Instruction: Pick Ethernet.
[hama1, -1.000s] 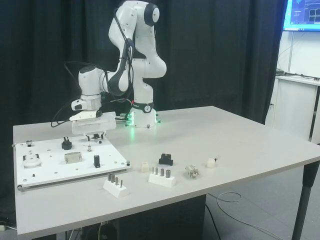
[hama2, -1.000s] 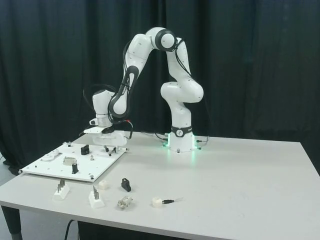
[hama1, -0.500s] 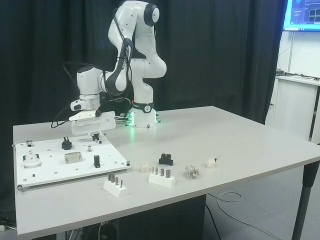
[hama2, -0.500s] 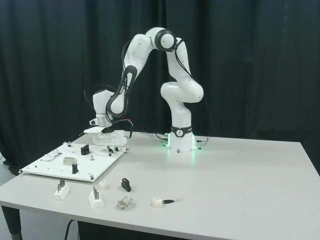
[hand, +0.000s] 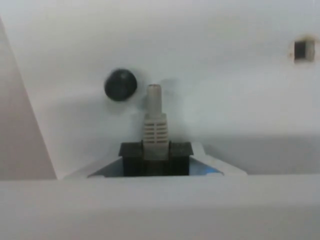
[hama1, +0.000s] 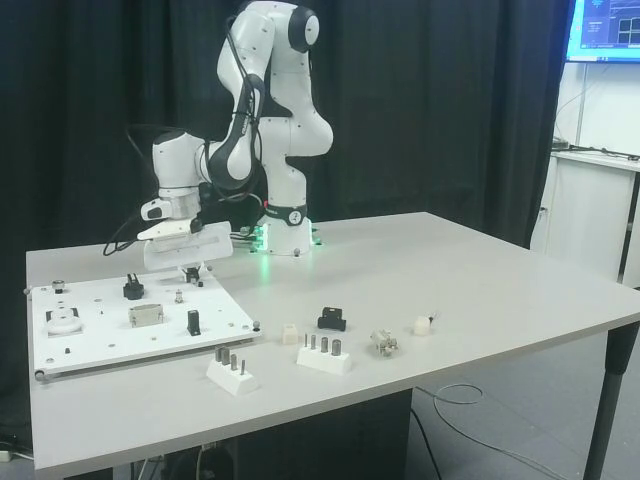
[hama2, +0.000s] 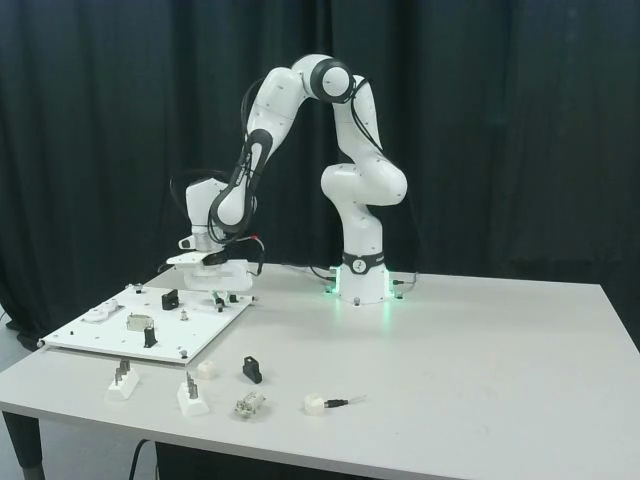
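Observation:
In the wrist view the Ethernet plug (hand: 155, 127), a grey connector with a ribbed boot, sticks out from between my black fingertips (hand: 131, 150). My gripper (hand: 155, 152) is shut on the plug, which hangs over the white board (hand: 225, 75). From the room views, my gripper (hama1: 190, 266) (hama2: 218, 290) hovers just over the far right corner of the white board (hama1: 100, 342) (hama2: 105, 338). The plug itself is too small to make out there.
On the board stand a black socket (hama1: 133, 290), a metal block (hama1: 146, 315) and a black post (hama1: 192, 321). In front of it lie two white peg blocks (hama1: 232, 372) (hama1: 323, 354), a black holder (hama1: 332, 319), a metal connector (hama1: 384, 343) and a small white piece (hama1: 422, 324).
My gripper has shifted a little to the left and slightly upward above the board's far edge. Nothing else on the table has moved.

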